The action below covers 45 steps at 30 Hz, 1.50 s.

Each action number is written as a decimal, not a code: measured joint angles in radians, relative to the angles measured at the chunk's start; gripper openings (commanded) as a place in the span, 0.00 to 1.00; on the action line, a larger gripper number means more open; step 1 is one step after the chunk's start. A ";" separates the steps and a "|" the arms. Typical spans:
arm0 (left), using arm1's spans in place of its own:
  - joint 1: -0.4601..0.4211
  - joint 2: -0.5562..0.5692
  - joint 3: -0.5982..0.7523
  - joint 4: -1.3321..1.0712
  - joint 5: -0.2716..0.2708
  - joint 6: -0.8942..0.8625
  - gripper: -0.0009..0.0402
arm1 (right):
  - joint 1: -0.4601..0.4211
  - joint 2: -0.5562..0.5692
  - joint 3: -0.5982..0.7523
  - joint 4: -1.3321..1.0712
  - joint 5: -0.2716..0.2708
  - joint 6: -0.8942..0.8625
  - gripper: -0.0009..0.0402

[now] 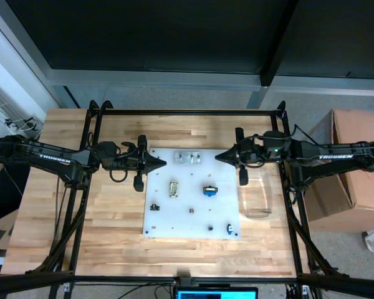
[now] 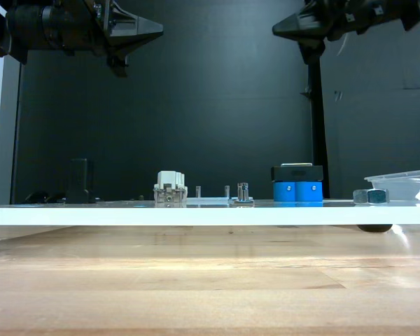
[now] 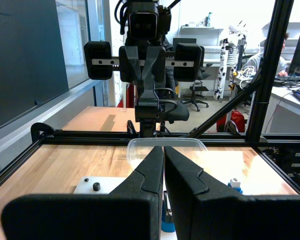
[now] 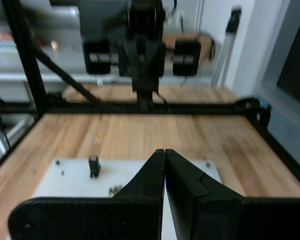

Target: Pick the M12 nut and place it on its threads and fasten

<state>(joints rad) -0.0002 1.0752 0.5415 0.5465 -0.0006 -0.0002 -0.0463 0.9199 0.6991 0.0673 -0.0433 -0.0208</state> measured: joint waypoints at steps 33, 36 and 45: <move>0.000 0.000 0.000 0.000 0.000 0.000 0.02 | -0.004 -0.048 -0.225 0.331 -0.005 0.090 0.02; 0.000 0.000 0.000 0.000 0.000 0.000 0.02 | -0.004 -0.048 -0.225 0.331 -0.005 0.090 0.02; 0.000 0.000 0.000 0.000 0.000 0.000 0.02 | -0.004 -0.048 -0.224 0.331 -0.003 0.090 0.02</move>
<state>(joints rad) -0.0002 1.0752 0.5415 0.5468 -0.0006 -0.0002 -0.0502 0.8719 0.4747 0.3981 -0.0463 0.0696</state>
